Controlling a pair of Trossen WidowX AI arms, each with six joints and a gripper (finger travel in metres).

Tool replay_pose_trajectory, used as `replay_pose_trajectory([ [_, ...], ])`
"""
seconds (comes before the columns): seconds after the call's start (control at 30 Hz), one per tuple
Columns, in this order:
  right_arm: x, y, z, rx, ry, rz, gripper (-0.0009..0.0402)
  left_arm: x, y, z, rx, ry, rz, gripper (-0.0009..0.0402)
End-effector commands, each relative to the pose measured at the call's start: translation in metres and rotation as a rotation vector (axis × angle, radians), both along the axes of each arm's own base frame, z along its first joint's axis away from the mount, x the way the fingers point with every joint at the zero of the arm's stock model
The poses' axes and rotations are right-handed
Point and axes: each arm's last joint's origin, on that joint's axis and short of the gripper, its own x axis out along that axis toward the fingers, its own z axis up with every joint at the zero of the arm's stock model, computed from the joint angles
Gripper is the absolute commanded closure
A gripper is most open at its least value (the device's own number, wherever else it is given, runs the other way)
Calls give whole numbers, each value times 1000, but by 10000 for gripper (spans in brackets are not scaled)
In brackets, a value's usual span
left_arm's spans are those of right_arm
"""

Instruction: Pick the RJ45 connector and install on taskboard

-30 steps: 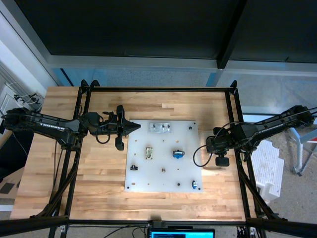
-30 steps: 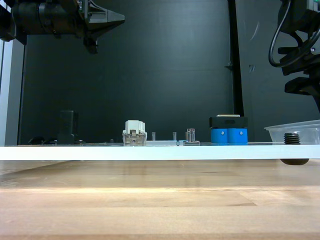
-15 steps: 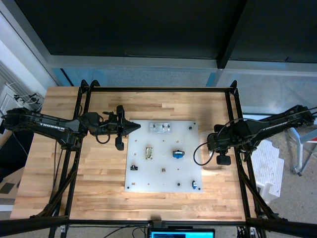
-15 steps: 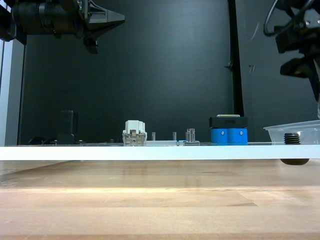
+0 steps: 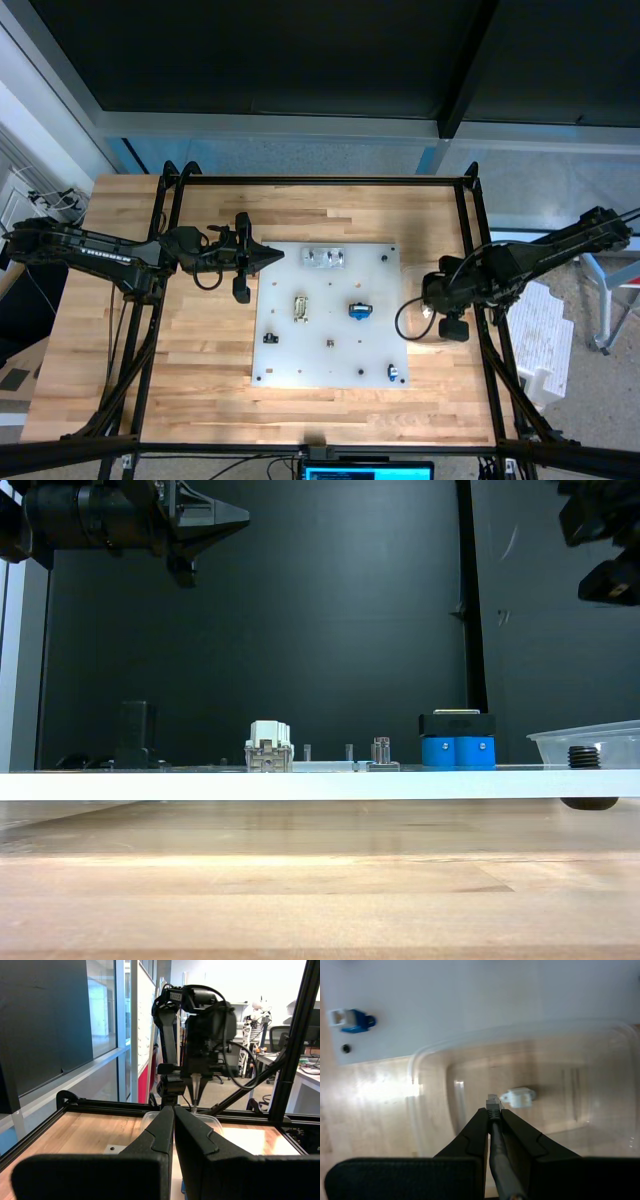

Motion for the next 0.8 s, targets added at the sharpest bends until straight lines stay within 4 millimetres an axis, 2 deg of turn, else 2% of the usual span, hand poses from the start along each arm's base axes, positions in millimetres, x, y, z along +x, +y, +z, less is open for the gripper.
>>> replay_pose_trajectory([
  [0.03,2,11,7,6,-1,31,393,0,0,0,0,0,0,393],
  [0.27,13,36,14,11,6,77,393,0,0,0,0,0,0,393],
  [0.43,22,61,15,-11,27,152,393,0,0,0,0,0,0,393],
  [0.8,39,85,17,-17,45,166,393,0,0,0,0,0,0,393],
])
